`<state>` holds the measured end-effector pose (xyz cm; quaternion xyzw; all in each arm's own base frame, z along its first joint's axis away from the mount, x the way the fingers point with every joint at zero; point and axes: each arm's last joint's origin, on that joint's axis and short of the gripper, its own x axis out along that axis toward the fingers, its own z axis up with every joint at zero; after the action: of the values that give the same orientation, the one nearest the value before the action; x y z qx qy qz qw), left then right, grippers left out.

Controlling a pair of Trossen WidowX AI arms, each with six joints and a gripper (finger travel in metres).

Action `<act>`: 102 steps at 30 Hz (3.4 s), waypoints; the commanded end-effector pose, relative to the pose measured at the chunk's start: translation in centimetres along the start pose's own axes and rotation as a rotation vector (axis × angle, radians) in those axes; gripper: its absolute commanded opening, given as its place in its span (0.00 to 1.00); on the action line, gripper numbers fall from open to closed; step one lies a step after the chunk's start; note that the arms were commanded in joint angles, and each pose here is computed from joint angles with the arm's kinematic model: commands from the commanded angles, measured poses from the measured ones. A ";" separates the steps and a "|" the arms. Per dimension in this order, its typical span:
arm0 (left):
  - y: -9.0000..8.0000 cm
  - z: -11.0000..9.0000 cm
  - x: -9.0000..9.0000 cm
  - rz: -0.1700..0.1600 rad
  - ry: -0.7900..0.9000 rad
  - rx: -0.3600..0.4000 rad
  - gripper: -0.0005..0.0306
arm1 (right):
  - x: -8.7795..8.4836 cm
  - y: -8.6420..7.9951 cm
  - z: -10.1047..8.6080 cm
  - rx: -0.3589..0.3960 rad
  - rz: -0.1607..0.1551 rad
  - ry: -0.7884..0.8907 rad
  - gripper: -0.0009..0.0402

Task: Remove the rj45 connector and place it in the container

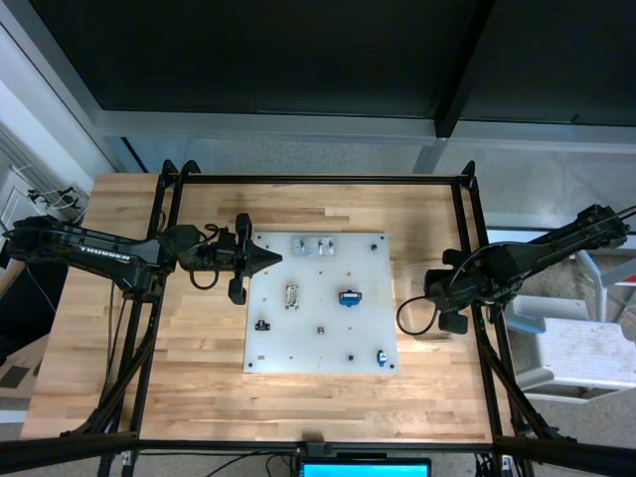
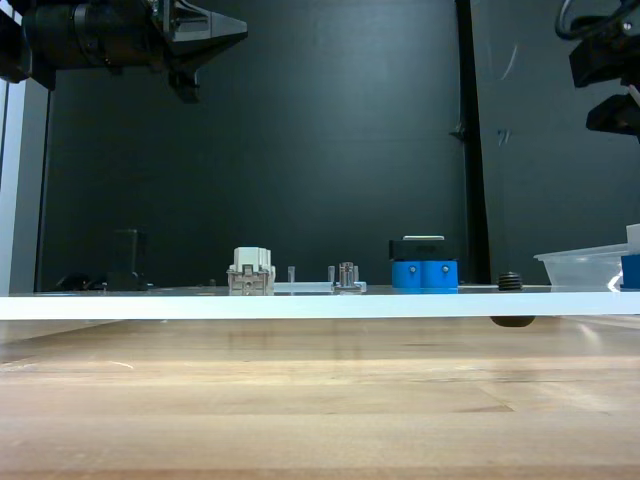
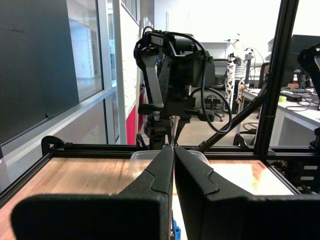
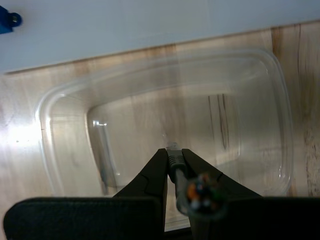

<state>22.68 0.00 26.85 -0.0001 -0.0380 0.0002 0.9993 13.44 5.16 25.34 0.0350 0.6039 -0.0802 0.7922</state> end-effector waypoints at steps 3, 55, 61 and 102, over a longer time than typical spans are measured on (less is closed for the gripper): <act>0.0 0.0 0.0 0.000 0.000 0.000 0.02 | 0.2 -0.1 -0.3 0.003 -0.003 0.004 0.02; 0.0 0.0 0.0 0.000 -0.001 0.000 0.02 | 0.3 -0.2 -0.3 0.002 -0.017 0.006 0.62; 0.0 0.0 0.0 0.000 0.000 0.000 0.02 | 0.3 -0.2 -0.3 0.004 -0.016 0.006 0.62; 0.0 0.0 0.0 0.000 0.000 0.000 0.02 | 0.3 -0.2 -0.3 0.002 -0.007 0.007 0.62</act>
<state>22.68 0.00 26.86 -0.0003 -0.0382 0.0004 0.9993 13.19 5.03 24.98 0.0343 0.6068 -0.0839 0.7897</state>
